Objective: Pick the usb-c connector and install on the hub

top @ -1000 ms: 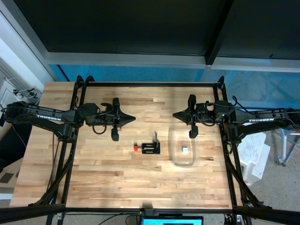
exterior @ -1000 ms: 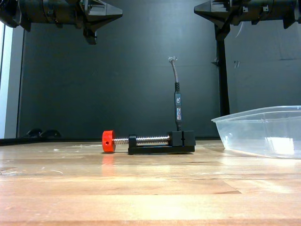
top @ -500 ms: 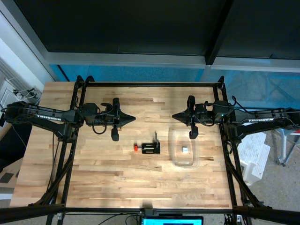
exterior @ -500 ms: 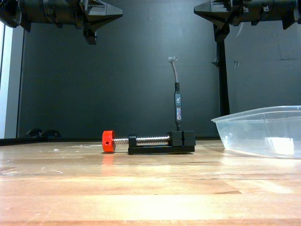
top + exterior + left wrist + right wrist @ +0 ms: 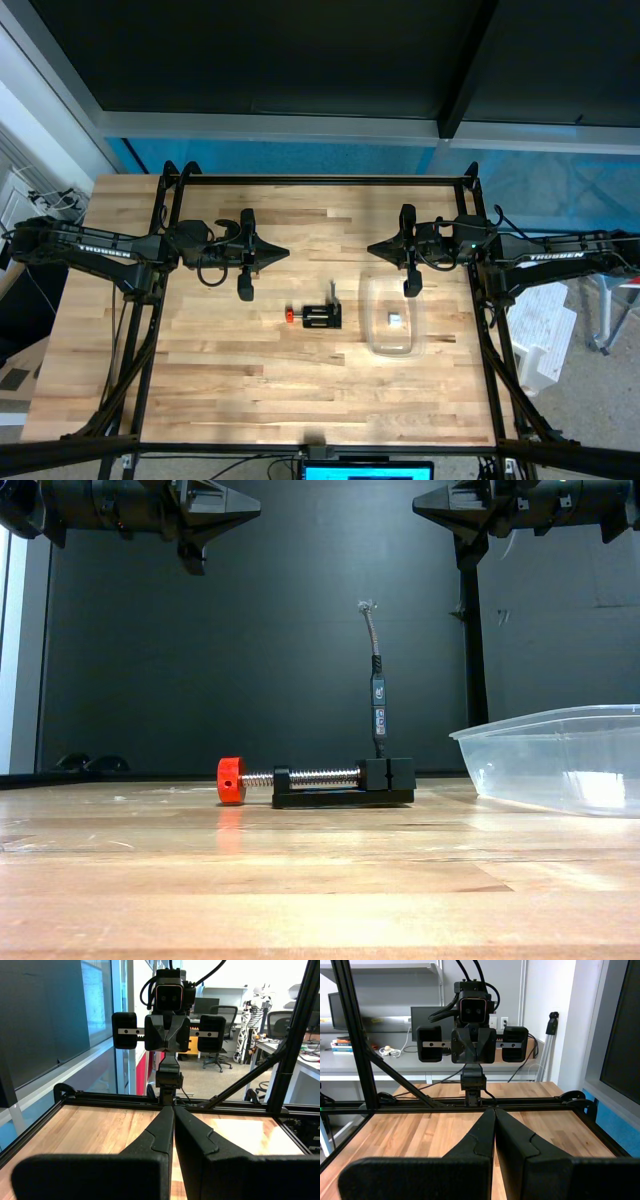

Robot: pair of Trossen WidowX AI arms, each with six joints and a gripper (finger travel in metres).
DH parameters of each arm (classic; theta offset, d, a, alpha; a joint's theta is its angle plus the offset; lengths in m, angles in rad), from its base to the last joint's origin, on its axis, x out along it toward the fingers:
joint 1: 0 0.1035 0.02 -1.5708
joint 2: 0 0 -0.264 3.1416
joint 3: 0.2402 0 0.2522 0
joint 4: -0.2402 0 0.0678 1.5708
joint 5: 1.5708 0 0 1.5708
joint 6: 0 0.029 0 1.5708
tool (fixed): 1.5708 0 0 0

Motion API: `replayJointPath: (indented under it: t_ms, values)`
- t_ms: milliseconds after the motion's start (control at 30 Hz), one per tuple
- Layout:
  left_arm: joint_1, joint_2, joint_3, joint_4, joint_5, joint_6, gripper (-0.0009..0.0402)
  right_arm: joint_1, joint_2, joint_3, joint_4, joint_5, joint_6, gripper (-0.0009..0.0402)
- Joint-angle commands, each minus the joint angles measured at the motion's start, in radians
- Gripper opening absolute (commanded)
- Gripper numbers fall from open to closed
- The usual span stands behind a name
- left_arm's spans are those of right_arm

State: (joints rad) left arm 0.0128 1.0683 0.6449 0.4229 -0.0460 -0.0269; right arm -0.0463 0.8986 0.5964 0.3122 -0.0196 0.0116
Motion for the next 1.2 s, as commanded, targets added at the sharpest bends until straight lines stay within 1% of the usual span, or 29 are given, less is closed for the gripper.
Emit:
replayJointPath:
  t_ms: [33,1200]
  values:
    - [0.0,0.0,0.0,0.0,0.0,0.0,0.0,0.0,0.0,0.001,-0.001,0.001,-0.001,0.0]
    - [0.0,0.0,0.0,0.0,0.0,0.0,0.0,0.001,0.001,0.001,-0.024,0.001,-0.001,0.0]
